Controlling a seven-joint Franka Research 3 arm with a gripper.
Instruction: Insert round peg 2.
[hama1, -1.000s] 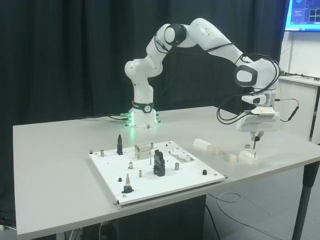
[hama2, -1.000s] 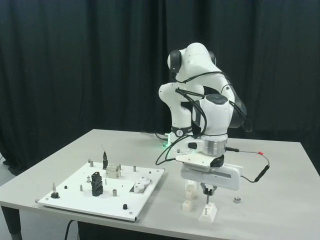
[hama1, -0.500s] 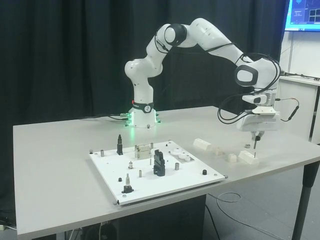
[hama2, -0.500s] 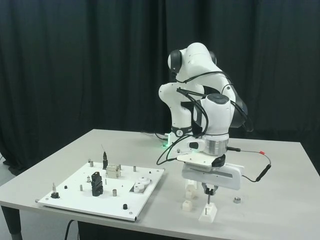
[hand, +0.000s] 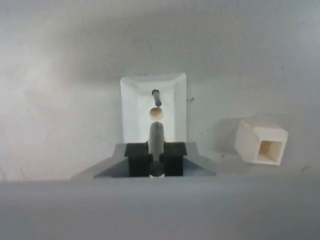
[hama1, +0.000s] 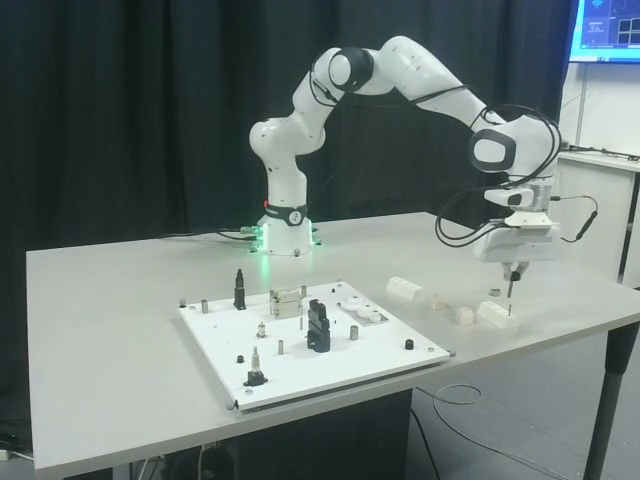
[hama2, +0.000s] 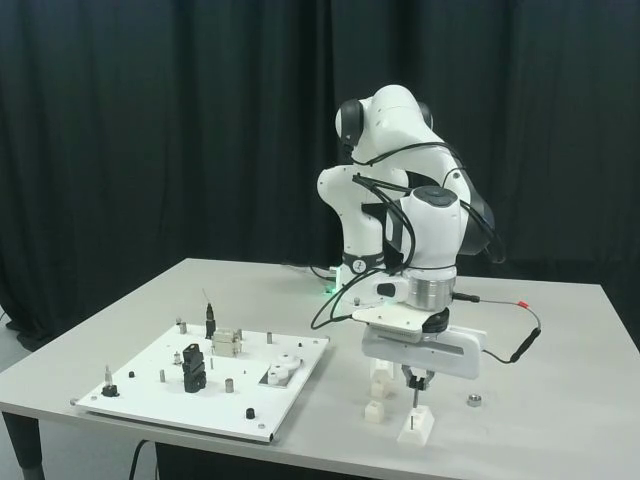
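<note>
My gripper (hand: 156, 157) is shut on a thin grey round peg (hand: 156, 137), which hangs upright from the black fingers (hand: 137, 159). Straight below it lies a white holder block (hand: 134, 110) with an empty round hole (hand: 157, 113) and a second small pin (hand: 157, 96) standing in it. In the first room view the gripper (hama1: 512, 275) holds the peg (hama1: 509, 286) just above that block (hama1: 496, 313), near the table's front right edge. The second room view shows the peg (hama2: 415, 394) clear of the block (hama2: 416, 426). The white assembly board (hama1: 330, 360) lies well away, toward the middle of the table.
A small white cube with a square hole (hand: 261, 144) sits next to the holder block. More white blocks (hama1: 415, 291) lie between it and the board. A small metal ring (hama2: 474, 401) rests on the table nearby. The board carries several black and grey fixtures (hama1: 317, 326).
The gripper has risen slightly with the peg in it, so the peg tip hangs a little higher over the holder block. Nothing else has moved.
</note>
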